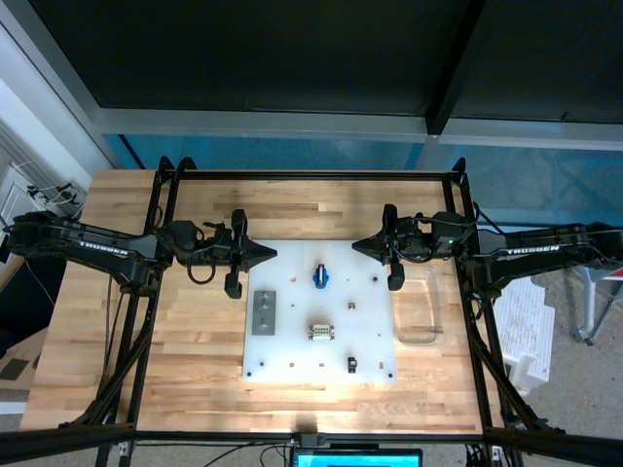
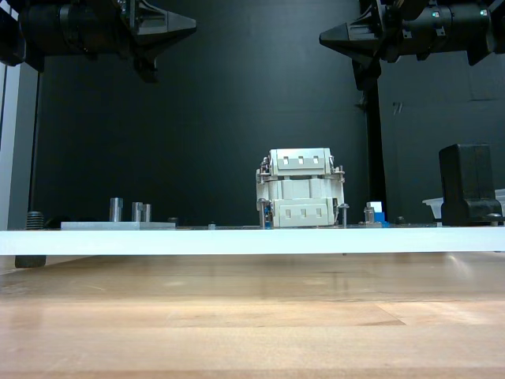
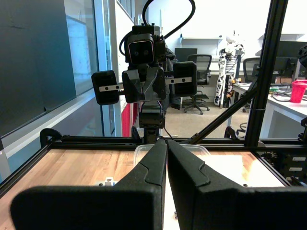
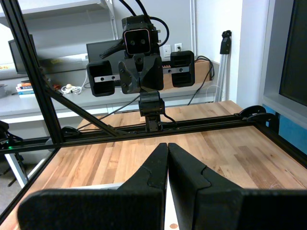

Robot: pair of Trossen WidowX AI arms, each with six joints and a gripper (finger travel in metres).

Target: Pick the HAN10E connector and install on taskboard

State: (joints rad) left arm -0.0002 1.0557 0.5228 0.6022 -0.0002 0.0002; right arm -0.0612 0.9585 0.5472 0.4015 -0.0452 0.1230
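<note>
I see the HAN10E connector standing on the taskboard, left tool and right tool both pressed together above its far corners.

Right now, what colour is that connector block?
HAN10E connector: pale grey-beige, best in low view; left gripper, right gripper shut above taskboard.

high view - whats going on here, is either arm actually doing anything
Neither arm is handling anything at this moment. The left end effector and right end effector hang in the air over the far part of the taskboard, facing each other, both shut and empty. The HAN10E connector stands on the board toward its near side, well below and apart from both end effectors. A clear tray lies just off the board on the right arm's side.
</note>
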